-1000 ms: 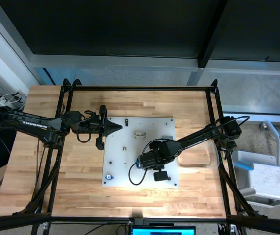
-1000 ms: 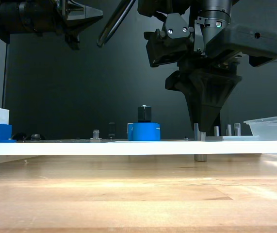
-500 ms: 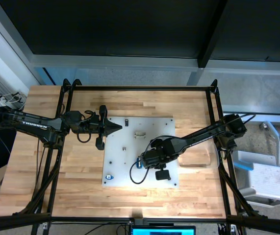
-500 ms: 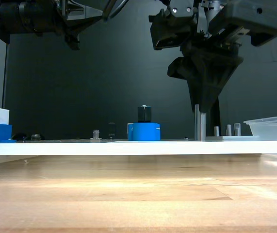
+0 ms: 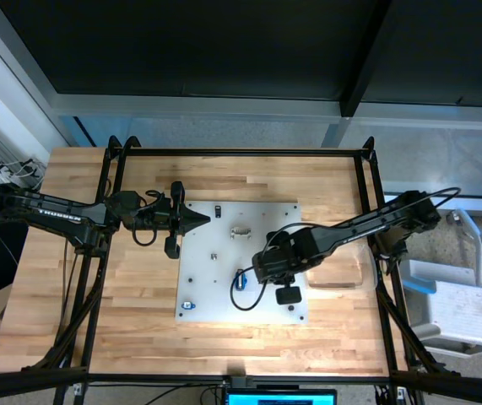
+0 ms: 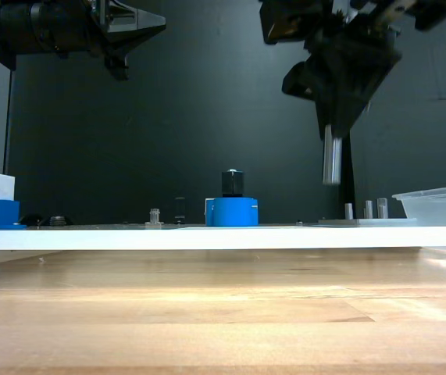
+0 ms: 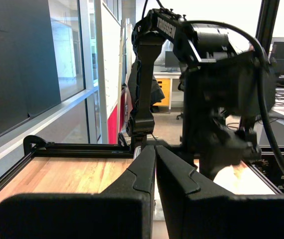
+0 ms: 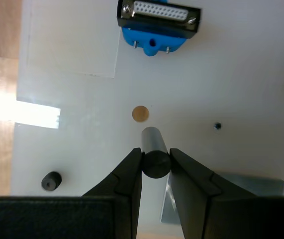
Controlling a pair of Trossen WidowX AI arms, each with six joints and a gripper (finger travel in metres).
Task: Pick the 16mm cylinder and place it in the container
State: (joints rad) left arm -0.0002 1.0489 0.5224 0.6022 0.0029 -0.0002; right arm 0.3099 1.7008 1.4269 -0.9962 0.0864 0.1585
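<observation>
The 16mm cylinder (image 6: 331,155), a grey metal round peg, hangs upright well above the white board, and my right gripper (image 6: 333,129) is shut on its upper end. In the right wrist view the cylinder (image 8: 155,152) sits between the two fingers, just beside an empty round hole (image 8: 140,113) in the board. The container (image 5: 360,272), a clear shallow tray, lies on the wood off the board's right edge, and its rim (image 6: 433,195) shows at the far right of the low view. My left gripper (image 5: 203,218) hovers shut over the board's left edge.
The white board (image 5: 215,287) carries a blue connector block (image 8: 154,37), a blue round part with a black cap (image 6: 231,211), a small black peg (image 8: 51,180) and three short pegs (image 6: 367,209) near the container. The black frame rail (image 5: 241,153) runs along the back.
My right gripper has risen with the cylinder, drawing it up out of the board's hole and shifting slightly right. The left arm has stayed still.
</observation>
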